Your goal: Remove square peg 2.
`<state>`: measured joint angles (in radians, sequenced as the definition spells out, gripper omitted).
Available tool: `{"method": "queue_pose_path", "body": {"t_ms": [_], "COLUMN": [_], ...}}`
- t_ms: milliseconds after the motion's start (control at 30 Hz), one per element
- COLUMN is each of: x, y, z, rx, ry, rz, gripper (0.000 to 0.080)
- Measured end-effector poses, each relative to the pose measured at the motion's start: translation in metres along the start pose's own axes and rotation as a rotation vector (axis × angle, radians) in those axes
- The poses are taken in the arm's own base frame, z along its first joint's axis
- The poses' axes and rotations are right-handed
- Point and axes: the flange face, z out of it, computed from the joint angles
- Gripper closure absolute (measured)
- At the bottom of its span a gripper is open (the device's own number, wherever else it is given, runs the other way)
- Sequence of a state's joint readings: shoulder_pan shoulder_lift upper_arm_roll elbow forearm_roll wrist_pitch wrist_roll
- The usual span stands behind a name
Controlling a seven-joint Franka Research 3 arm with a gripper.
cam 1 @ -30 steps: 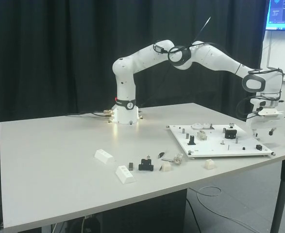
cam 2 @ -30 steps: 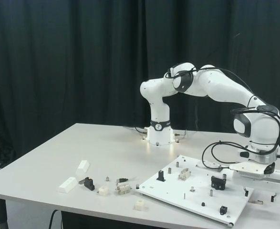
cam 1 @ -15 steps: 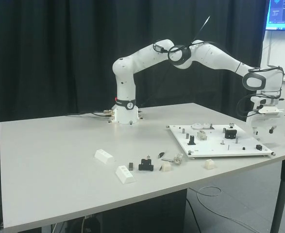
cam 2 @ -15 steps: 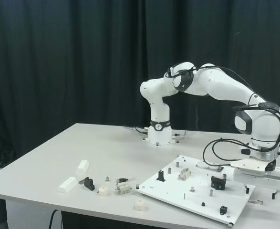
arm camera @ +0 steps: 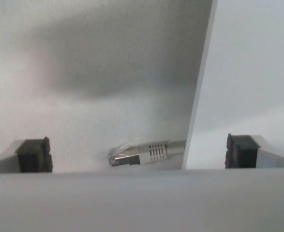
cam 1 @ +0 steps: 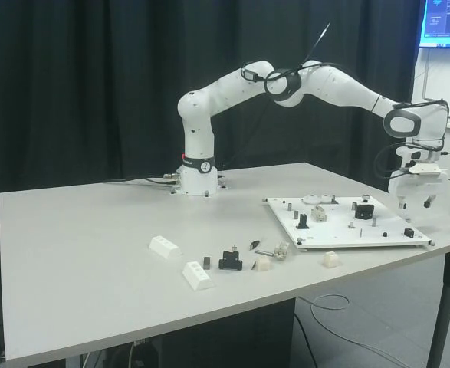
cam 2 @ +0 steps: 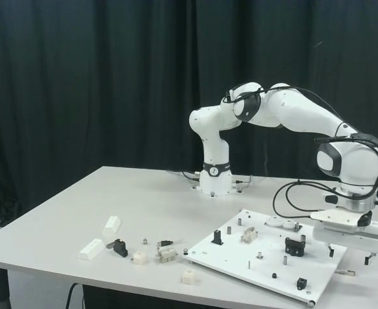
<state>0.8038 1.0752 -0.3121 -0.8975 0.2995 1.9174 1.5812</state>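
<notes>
The white board [cam 1: 362,234] [cam 2: 234,254] carries several small grey pegs standing upright, such as one peg [cam 2: 284,261] and another peg [cam 2: 239,221]; I cannot tell which is square peg 2. My gripper [cam 1: 414,201] [cam 2: 349,256] hangs open past the board's far end, above the table, with nothing between its fingers. In the wrist view the gripper [arm camera: 137,153] shows both black fingertips [arm camera: 34,154] wide apart. Below them a small grey plug [arm camera: 142,153] [cam 2: 348,273] lies on the table against the board's edge [arm camera: 248,72].
Loose parts lie on the table in front of the board: two white blocks [cam 1: 164,247] [cam 1: 198,275], a black part [cam 1: 230,261] and a small white cube [cam 1: 331,259]. Black fixtures [cam 2: 295,246] stand on the board. A black curtain hangs behind.
The gripper has risen from low beside the board's far end to a higher spot. It stays open and holds nothing. The parts have not moved.
</notes>
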Motion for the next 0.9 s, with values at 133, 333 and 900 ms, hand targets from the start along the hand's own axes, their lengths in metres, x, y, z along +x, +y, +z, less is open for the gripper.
{"method": "queue_pose_path", "body": {"t_ms": [133, 333, 900], "x": [0.001, 0.004, 0.044], "y": [0.000, 0.000, 0.006], "z": [-0.001, -0.003, -0.018], "rx": [0.000, -0.002, -0.070], "ry": [0.002, 0.007, 0.079], "rz": [0.001, 0.004, -0.005], "gripper": [0.0003, 0.0003, 0.0003]}}
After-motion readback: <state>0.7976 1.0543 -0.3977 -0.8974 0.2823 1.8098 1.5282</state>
